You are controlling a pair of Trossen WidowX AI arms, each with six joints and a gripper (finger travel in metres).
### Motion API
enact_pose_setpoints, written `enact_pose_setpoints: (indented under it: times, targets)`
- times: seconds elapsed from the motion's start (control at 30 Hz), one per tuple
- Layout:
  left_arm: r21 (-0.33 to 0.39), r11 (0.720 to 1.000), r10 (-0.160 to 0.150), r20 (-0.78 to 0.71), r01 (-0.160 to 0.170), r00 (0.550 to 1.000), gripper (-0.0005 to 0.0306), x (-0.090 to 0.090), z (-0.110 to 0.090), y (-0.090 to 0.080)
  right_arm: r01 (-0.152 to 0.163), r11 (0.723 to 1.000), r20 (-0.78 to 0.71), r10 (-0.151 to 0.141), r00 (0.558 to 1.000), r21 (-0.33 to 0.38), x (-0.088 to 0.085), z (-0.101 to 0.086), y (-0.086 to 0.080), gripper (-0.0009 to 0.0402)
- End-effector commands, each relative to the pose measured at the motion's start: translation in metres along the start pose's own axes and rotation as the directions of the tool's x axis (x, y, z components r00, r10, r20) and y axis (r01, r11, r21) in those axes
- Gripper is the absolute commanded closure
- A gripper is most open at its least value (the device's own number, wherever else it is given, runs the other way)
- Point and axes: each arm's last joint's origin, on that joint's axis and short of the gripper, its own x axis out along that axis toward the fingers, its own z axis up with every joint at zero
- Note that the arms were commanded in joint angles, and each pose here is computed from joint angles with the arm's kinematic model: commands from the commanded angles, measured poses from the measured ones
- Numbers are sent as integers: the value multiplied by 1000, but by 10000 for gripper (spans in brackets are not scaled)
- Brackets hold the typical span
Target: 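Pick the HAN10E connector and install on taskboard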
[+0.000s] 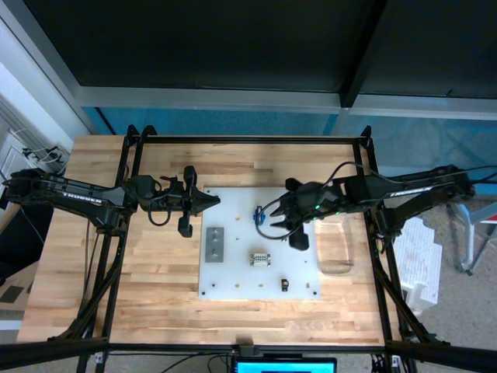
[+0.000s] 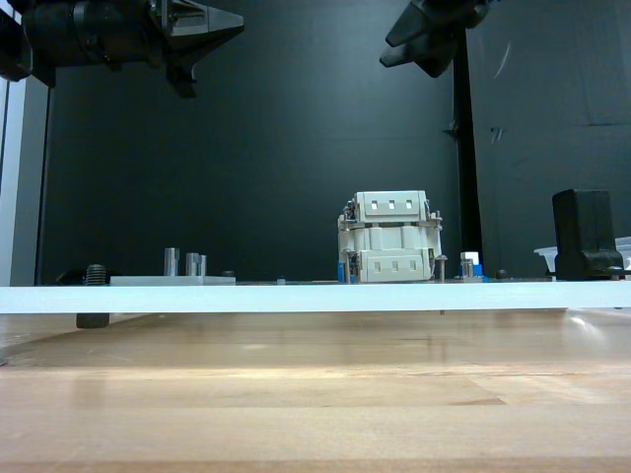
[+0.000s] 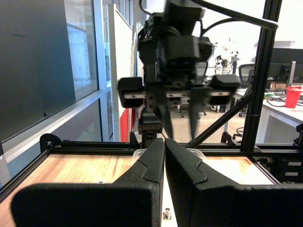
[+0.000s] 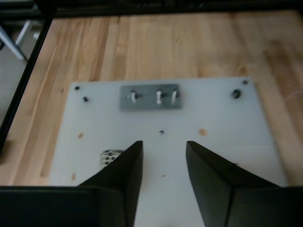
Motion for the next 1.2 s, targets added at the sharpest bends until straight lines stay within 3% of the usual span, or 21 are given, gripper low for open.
enact_pose_setpoints:
  times: [0.03,0.33,0.47,0.57,0.63,1.03,1.2]
  targets:
    - [0,1000,0,0,0,1000,300,0,0,0,24,1000,48,-23,999,-4,-11,-6,-11,311]
    - [0,1000,0,0,0,1000,300,0,0,0,62,998,236,-56,970,-19,-39,-20,-28,392]
    - [0,1000,0,0,0,1000,300,0,0,0,76,997,330,-72,941,0,-45,-26,-34,392]
    - [0,1000,0,0,0,1000,300,0,0,0,27,1000,409,-24,912,-3,-47,-31,-38,393]
    - [0,1000,0,0,0,1000,300,0,0,0,18,1000,457,-16,889,0,-48,-34,-40,393]
    - [0,1000,0,0,0,1000,300,0,0,0,6,1000,613,-14,790,16,-50,-57,-41,393]
    - [0,1000,0,0,0,1000,300,0,0,0,3,1000,623,-15,782,19,-44,-68,-42,393]
